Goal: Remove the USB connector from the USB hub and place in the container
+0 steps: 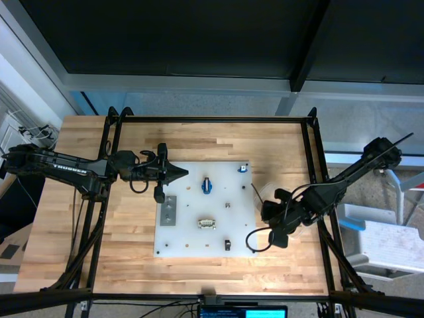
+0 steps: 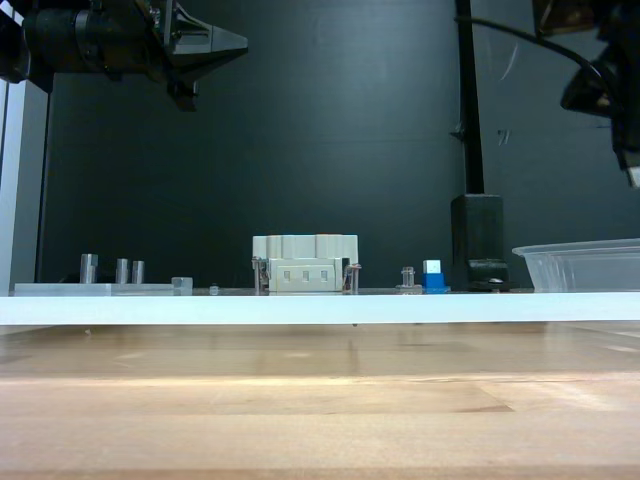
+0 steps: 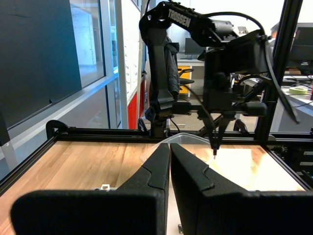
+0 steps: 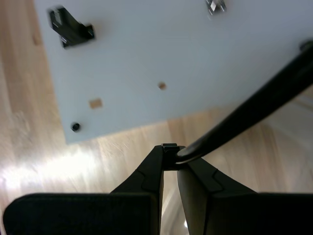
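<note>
Off the right edge of the white task board, above the bare wooden tabletop: right tool, closed on the small dark plug of the USB connector. The thin black cable juts free from the fingertips and touches nothing else. In the left wrist view it points downward below that tool. Wood lies beneath the tips, so the connector is held aloft outside the container. The container is a clear tray resting on the tabletop just beside the same board edge, under the right arm.

Over the far left corner of the board: left tool, raised well above the board surface, its fingers pressed together on nothing.

Lettering: "TROSSEN" in white on the left arm in the high view, and on the right arm in the left wrist view.
</note>
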{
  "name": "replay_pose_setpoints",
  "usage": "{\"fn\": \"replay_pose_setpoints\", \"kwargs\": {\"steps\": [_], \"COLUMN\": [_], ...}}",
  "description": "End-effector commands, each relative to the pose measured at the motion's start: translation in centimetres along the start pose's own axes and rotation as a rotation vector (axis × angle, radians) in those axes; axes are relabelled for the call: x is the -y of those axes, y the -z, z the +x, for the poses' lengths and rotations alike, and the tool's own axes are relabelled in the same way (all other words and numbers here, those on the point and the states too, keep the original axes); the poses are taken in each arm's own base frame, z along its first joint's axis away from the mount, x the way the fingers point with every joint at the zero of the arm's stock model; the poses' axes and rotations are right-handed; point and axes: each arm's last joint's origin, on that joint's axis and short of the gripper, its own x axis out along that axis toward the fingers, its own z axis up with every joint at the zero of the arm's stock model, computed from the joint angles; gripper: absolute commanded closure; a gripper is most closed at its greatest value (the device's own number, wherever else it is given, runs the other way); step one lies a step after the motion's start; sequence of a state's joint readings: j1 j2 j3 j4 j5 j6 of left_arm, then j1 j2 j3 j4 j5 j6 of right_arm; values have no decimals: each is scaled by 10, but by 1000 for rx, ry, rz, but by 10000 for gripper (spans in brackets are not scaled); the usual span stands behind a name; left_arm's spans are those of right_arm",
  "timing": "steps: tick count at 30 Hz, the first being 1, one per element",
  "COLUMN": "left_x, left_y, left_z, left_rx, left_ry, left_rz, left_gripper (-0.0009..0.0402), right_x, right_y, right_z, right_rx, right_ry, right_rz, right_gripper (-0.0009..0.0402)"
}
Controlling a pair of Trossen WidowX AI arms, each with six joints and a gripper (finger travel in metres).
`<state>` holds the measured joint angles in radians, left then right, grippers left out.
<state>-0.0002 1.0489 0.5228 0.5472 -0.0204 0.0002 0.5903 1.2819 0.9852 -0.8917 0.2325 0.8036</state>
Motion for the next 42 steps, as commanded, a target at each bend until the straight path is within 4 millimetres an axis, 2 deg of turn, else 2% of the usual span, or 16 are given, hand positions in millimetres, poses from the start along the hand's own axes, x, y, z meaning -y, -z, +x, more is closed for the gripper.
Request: {"fn": "replay_pose_setpoints", "kwargs": {"steps": [1,14,21,42], "left_x": [0,0,0,0], "left_y": [0,0,0,0], "left_z": [0,0,0,0], "left_rx": [0,0,0,0], "left_ry": [0,0,0,0], "left_rz": [0,0,0,0], "left_gripper": [392,392,392,392], "right_x": [7,28,39,47], "right_y": [7,33,43,52], "right_z": [-1,1,-4,-6], "right_rx": [-18,-114,-175,-229], "right_ry": [16,-13,40,70], "right_rz": [22,88,108,148], "right_gripper": [393,393,393,393]}}
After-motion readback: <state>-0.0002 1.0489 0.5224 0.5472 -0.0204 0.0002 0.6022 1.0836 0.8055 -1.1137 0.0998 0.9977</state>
